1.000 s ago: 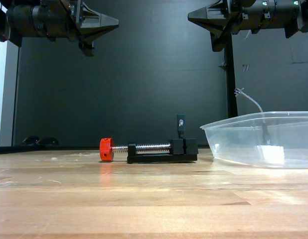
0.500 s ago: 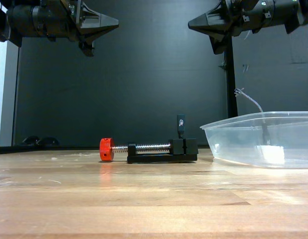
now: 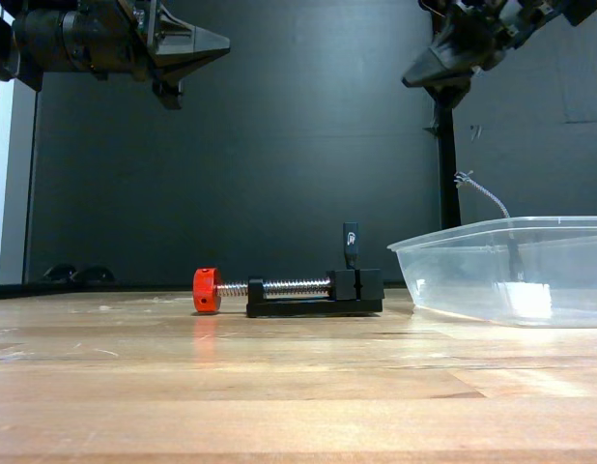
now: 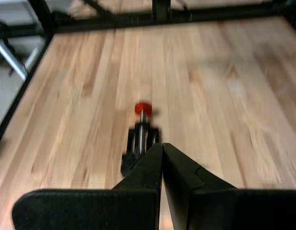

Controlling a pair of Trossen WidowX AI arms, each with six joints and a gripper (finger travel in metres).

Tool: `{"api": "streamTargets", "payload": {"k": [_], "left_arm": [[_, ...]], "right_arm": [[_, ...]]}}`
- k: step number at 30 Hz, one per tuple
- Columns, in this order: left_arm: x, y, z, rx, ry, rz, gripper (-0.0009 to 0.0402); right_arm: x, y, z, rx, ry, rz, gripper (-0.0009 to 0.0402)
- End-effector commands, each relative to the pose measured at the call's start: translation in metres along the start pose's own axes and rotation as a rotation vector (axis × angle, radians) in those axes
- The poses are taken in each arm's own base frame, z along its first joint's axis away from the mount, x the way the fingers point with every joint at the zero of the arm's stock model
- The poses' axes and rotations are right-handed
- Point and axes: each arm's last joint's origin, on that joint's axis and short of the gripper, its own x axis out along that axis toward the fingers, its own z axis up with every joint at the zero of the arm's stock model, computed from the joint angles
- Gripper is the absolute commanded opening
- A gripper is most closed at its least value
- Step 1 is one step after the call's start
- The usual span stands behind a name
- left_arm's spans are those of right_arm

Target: Pick the USB-C connector and install on taskboard

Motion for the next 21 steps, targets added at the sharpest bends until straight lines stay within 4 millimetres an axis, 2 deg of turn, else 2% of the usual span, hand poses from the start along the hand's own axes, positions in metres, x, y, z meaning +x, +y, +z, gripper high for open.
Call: {"api": "streamTargets", "payload": {"k": [1, 9, 21], "left_arm": [[0.0, 0.0, 0.0, 0.0, -0.001, 0.0, 0.0], [0.0, 0.0, 0.0, 0.0, -0.001, 0.0, 0.0], [0.0, 0.0, 0.0, 0.0, -0.001, 0.0, 0.0]], "right_arm": [[-0.004, 0.003, 0.0, -0.001, 0.061, -0.001, 0.0], [-0.014, 0.006, -0.01, 0.006, 0.259, -0.028, 0.0], [-0.008, 0.015, -0.022, 0.032, 0.557, -0.054, 0.0]]}}
